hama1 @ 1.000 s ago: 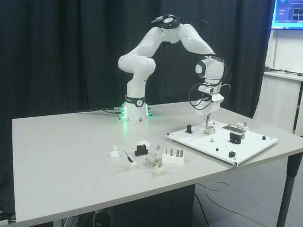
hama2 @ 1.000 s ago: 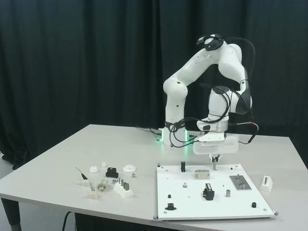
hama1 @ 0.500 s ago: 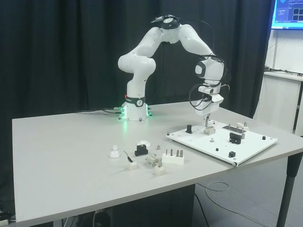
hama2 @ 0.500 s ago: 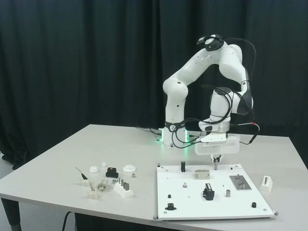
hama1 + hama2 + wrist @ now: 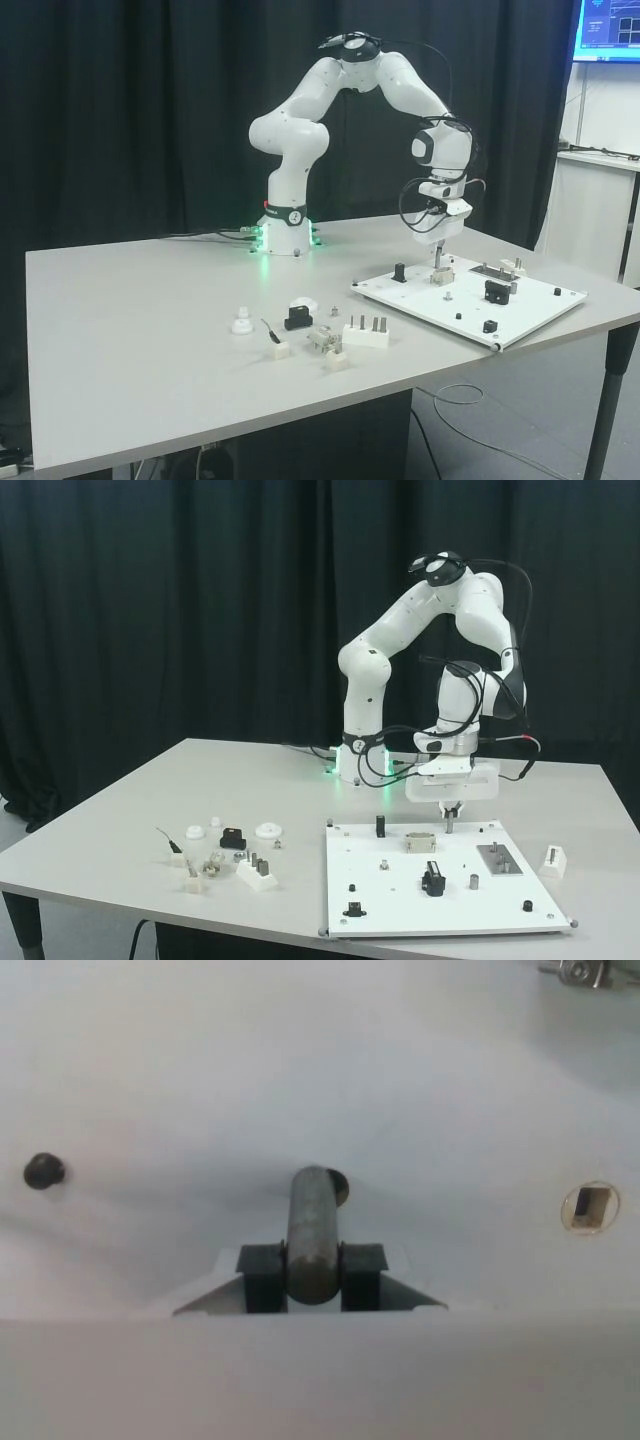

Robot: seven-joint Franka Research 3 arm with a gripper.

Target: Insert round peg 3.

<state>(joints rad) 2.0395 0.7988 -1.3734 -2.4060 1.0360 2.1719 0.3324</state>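
Jaws clamped on peg (image 5: 313, 1230) | white board (image 5: 400, 900) on grey bench (image 5: 130, 330), black curtain behind | wrist view alone shows hole (image 5: 337, 1188) at peg tip

Round peg 3 (image 5: 313, 1232) is a plain grey cylinder, upright, clamped between the black fingers (image 5: 262, 1275) of the pincer (image 5: 313, 1278), its lower tip right at a dark hole (image 5: 337, 1188) in the white board (image 5: 400, 905).
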